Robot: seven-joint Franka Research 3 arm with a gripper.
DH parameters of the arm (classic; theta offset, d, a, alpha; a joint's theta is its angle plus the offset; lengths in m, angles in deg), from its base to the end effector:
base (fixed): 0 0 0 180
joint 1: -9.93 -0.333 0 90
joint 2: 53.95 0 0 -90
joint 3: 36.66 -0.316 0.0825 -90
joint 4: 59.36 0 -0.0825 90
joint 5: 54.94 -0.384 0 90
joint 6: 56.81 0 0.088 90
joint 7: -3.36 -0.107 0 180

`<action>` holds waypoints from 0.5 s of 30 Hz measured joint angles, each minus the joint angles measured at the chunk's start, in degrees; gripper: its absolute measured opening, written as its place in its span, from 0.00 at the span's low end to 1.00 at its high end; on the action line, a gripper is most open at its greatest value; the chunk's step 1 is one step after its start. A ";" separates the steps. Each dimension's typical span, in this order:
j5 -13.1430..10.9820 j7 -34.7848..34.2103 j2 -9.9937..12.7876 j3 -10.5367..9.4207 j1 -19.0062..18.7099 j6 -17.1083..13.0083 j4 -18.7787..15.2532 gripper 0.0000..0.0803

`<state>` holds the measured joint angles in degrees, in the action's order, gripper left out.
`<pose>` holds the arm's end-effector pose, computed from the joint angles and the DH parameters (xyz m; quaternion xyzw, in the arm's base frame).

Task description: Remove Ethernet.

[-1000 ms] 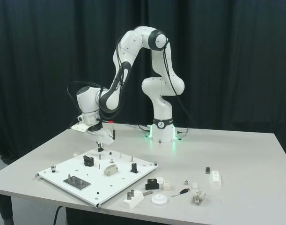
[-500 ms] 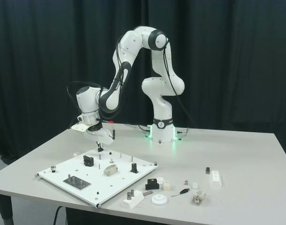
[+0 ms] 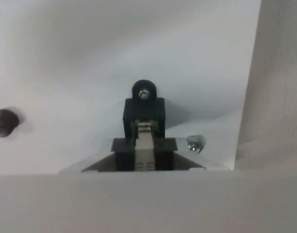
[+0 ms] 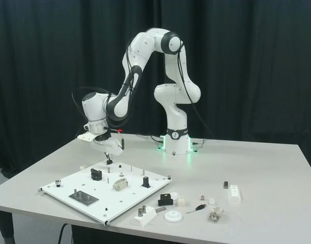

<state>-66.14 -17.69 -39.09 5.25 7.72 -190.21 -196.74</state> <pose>0.3563 -0.3072 0.2175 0.8135 -0.5677 -0.1263 0.0042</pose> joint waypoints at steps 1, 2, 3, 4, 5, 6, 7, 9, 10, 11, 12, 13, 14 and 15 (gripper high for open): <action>0.04 0.00 -0.22 0.10 0.00 0.45 0.10 0.10; 0.16 0.00 -0.49 0.22 -0.01 1.05 0.19 0.10; 0.33 0.00 -0.75 0.36 -0.03 1.59 0.27 0.10; 0.50 -0.01 -1.04 0.49 -0.03 2.08 0.34 0.10; 0.65 -0.03 -1.30 0.60 -0.03 2.48 0.40 0.10; 0.80 -0.09 -1.60 0.70 -0.03 2.84 0.47 0.10; 0.95 -0.13 -1.87 0.79 -0.03 3.17 0.53 0.10; 1.42 -0.30 -2.41 0.95 -0.03 3.73 0.65 0.10; 1.67 -0.44 -2.63 1.02 -0.03 3.97 0.71 0.10; 1.93 -0.65 -2.85 1.09 -0.03 4.30 0.79 0.10; 2.15 -0.83 -3.03 1.14 -0.03 4.58 0.87 0.10; 2.38 -0.96 -3.22 1.19 -0.03 4.82 0.94 0.10; 2.63 -1.10 -3.40 1.23 -0.03 5.00 1.00 0.10; 2.83 -1.26 -3.55 1.25 -0.03 5.15 1.05 0.10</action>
<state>-63.31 -18.95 -42.64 6.50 7.69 -185.06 -195.69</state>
